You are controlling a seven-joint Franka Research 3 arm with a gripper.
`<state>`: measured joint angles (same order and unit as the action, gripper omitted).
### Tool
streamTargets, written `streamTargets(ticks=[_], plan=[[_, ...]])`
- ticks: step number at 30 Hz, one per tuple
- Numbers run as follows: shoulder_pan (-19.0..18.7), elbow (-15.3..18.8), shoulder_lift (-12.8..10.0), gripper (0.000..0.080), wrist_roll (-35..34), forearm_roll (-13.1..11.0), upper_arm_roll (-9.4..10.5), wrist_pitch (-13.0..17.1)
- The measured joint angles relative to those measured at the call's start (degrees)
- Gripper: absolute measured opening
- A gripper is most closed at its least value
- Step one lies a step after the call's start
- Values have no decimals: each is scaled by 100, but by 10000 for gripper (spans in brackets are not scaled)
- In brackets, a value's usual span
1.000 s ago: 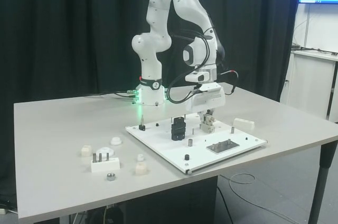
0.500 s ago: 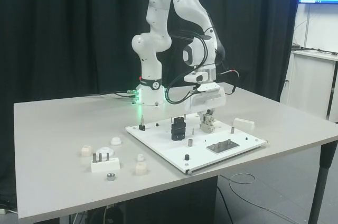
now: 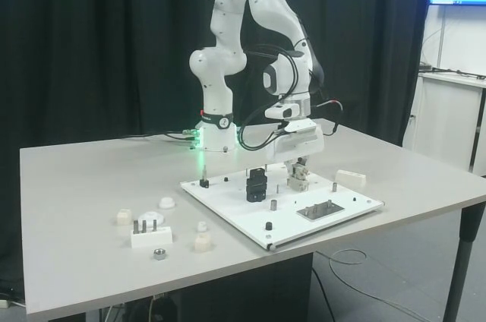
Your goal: Insert waterproof.
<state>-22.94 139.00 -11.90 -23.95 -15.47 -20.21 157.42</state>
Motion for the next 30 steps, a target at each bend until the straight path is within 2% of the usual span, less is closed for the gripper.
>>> streamTargets(ticks=[13,23,30], plan=[[10,-7,1,314,192,-14,0,0],[17,-7,1,314,192,-243,-2,-3],[18,-8,1,314,192,-297,-3,-6]])
